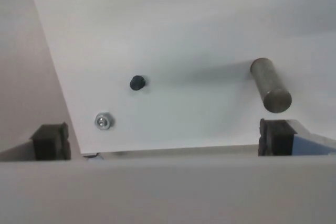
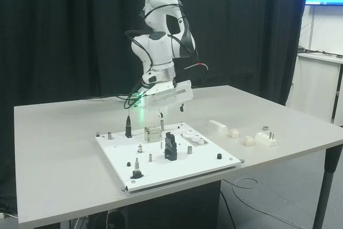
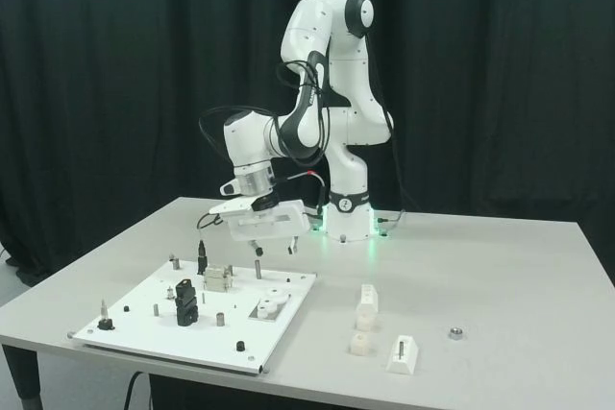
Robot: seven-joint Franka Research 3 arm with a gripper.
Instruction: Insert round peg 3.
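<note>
Round peg 3, as far as I can tell, is the short grey metal cylinder [image 1: 270, 85] standing upright on the white square board [image 1: 173, 35] in the wrist view. It sits just ahead of one black fingertip pad [image 1: 275, 137], off to that side rather than between the two pads. The pincer [image 1: 163, 140] is wide apart and holds nothing, hovering above the board's far edge; in the first room view [image 2: 170, 110] it hangs over the back of the board [image 2: 214, 164], clear of the parts. A small black round knob [image 1: 137, 83] and a shiny metal nut [image 1: 103, 121] sit on the board between the pads. The board lies flat on the grey desk [image 2: 53, 148]
</note>
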